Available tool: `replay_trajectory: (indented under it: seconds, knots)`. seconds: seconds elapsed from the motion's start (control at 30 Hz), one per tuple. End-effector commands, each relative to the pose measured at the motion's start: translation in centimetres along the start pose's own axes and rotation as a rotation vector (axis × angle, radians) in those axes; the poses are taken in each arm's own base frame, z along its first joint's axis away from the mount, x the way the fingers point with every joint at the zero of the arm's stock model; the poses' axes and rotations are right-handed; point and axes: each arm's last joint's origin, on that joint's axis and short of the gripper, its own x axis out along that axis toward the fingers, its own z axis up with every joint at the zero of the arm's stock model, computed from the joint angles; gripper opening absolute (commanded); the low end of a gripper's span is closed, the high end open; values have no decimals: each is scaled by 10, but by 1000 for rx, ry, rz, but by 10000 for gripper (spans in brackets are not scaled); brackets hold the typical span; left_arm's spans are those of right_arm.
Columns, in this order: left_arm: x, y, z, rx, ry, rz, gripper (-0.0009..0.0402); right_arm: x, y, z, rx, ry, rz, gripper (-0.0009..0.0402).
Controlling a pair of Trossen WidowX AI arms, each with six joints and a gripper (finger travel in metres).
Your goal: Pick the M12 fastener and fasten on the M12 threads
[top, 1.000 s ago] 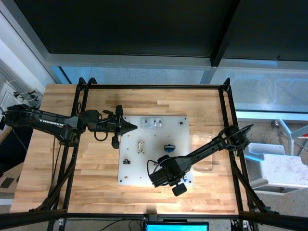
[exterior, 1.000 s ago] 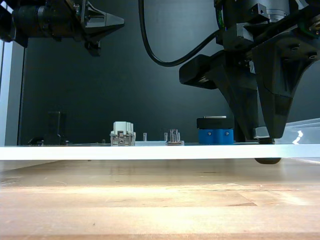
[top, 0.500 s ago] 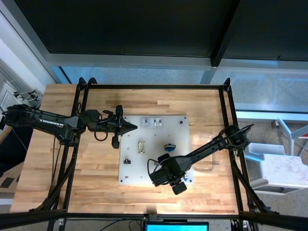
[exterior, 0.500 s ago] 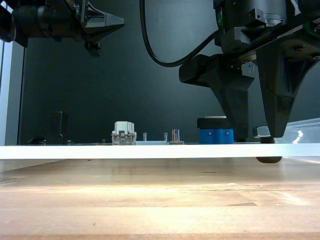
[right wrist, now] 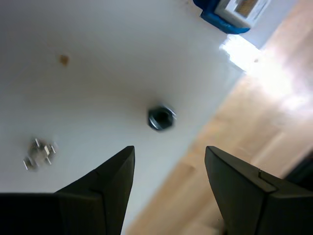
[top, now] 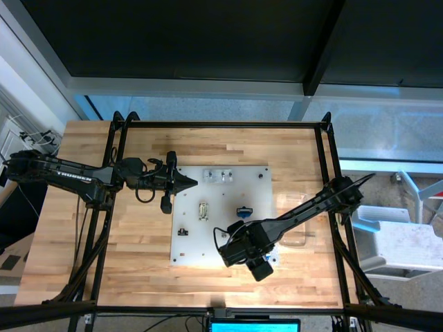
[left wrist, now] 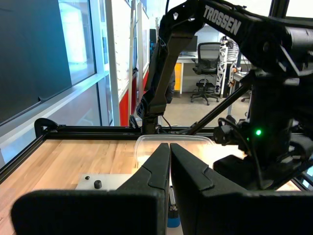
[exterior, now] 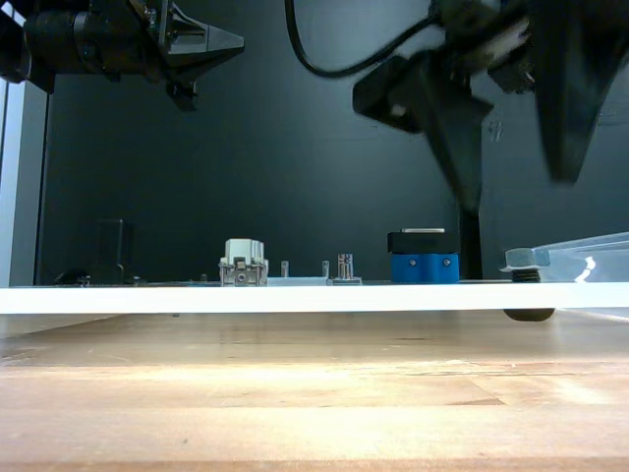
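Note:
The small silver M12 nut [exterior: 527,259] sits on top of the short black ribbed stud [exterior: 528,276] near the board's near right edge. From the right wrist view it is a hex nut [right wrist: 161,117] with a dark centre on the white board [right wrist: 88,73]. My right gripper [exterior: 518,192] hangs open above it, its fingers [right wrist: 115,188] apart and touching nothing. In the high view the right gripper [top: 243,250] covers that spot. My left gripper [top: 183,182] is shut and hovers high at the board's far left edge.
On the white board [top: 208,238] stand a blue connector [exterior: 424,267], a grey connector [exterior: 241,264] and a silver post [exterior: 344,265]. A clear tray [top: 294,238] lies on the wood right of the board. The black frame rails border the table.
My right gripper has opened and lifted away from the nut, which stays on its stud. The left arm has not moved.

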Motion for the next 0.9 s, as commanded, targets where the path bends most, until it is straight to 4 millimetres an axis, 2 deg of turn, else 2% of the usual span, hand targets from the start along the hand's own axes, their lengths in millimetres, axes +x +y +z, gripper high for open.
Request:
replay_trajectory:
  seconds: [0.03,0.13,0.47,0.7,0.9]
  knots:
    - [0,0,0,0,0,0,0,-8,-1,3,-210,0,3,194]
    - [0,0,0,0,0,0,0,-13,0,8,-442,-42,9,191]
    - [0,0,0,0,0,0,0,-17,3,16,-831,-178,98,184]
    - [0,0,0,0,0,0,0,-17,4,20,-1404,-271,49,183]
    - [0,0,0,0,0,0,0,-15,4,22,-1608,-292,13,183]
